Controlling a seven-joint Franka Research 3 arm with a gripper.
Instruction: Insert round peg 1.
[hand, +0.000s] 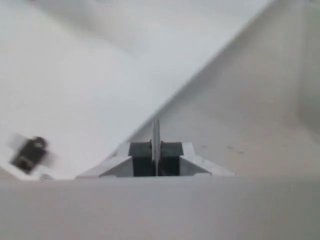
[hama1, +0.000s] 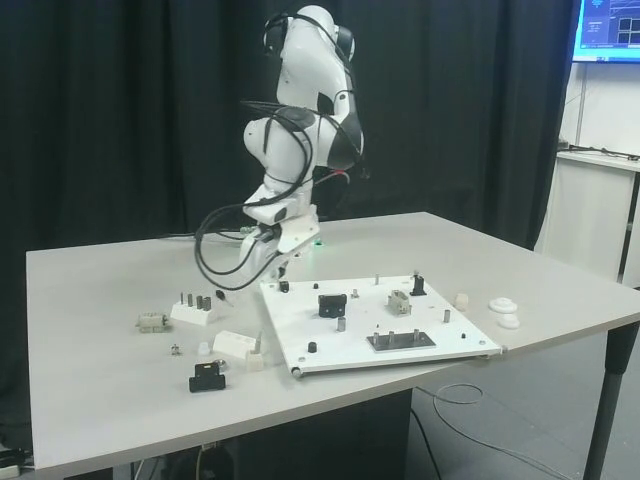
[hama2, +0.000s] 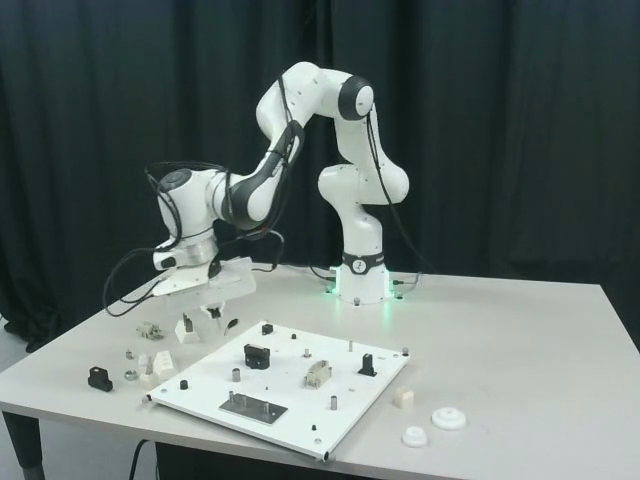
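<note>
The hand (hand: 156, 159) is pinched on a thin grey peg (hand: 156, 136), which stands up between the two black fingertips (hand: 141, 156) in the wrist view. In the room views the hand (hama2: 212, 312) hangs low over the counter (hama2: 520, 330), just off the far left corner of the white board (hama2: 300, 395), above a small white block (hama2: 187, 330) with pins standing in it. The board lies flat on the counter and carries a black block (hama2: 256, 355), a grey metal plate (hama2: 255, 408), a black bracket (hama2: 368, 364) and several short upright pins. To the left of the board are loose small parts, among them a black clip (hama2: 99, 378) near the counter's left edge. To the right of the board, well apart from the hand, lie two white discs (hama2: 448, 419) and a small pale block (hama2: 403, 398). The white arm (hama2: 270, 150) reaches from its base (hama2: 361, 280) at the far side of the counter, where a green light shows, over and down to the left.
</note>
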